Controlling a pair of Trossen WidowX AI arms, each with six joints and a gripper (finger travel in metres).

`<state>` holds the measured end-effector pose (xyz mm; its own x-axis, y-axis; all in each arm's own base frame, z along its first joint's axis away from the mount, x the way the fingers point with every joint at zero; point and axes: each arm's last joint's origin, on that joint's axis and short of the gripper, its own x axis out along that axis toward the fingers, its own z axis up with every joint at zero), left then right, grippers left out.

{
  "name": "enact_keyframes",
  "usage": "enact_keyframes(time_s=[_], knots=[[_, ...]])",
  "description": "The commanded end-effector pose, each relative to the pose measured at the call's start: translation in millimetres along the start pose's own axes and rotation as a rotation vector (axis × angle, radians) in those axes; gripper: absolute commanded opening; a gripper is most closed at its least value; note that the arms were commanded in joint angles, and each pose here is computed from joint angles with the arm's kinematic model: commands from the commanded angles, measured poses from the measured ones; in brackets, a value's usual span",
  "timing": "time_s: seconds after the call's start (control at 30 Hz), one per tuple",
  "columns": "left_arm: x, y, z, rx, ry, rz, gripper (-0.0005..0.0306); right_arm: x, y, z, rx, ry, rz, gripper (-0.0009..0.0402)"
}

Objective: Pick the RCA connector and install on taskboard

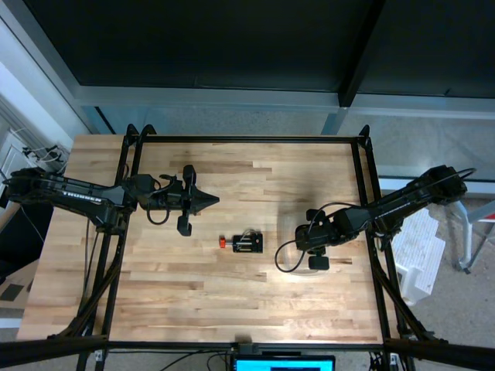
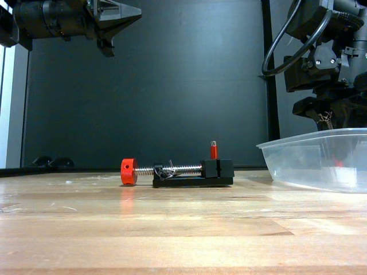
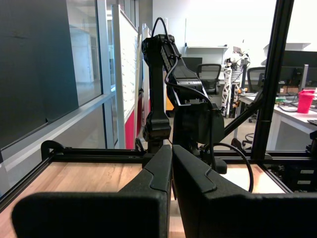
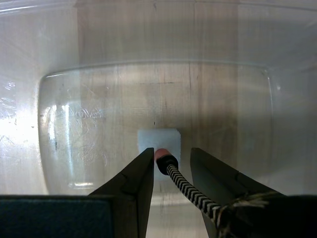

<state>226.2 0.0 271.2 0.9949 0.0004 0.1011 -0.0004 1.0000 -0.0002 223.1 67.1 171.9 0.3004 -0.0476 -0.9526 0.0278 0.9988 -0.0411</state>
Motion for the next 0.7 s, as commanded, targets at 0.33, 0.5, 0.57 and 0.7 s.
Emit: enact_keyframes(time_s=[0.33, 0.5, 0.57, 0.7], knots=[[0.1, 0.0, 0.0, 0.0, 0.0, 0.0, 0.0, 1.1, 0.2, -1.1, -0.006, 0.002, 0.008, 0.0078], [0.1, 0.0, 0.0, 0.0, 0.0, 0.0, 0.0, 1.1, 0.2, -1.0, -0.007, 0.001, 0.009, 0.006], [0.1, 0.0, 0.0, 0.0, 0.0, 0.0, 0.0, 1.1, 0.2, -0.9, -0.007, 0.001, 0.009, 0.0052], [0.1, 0.0, 0.0, 0.0, 0.0, 0.0, 0.0, 1.1, 0.4, -1.0, -0.007, 0.001, 0.009, 0.0039]])
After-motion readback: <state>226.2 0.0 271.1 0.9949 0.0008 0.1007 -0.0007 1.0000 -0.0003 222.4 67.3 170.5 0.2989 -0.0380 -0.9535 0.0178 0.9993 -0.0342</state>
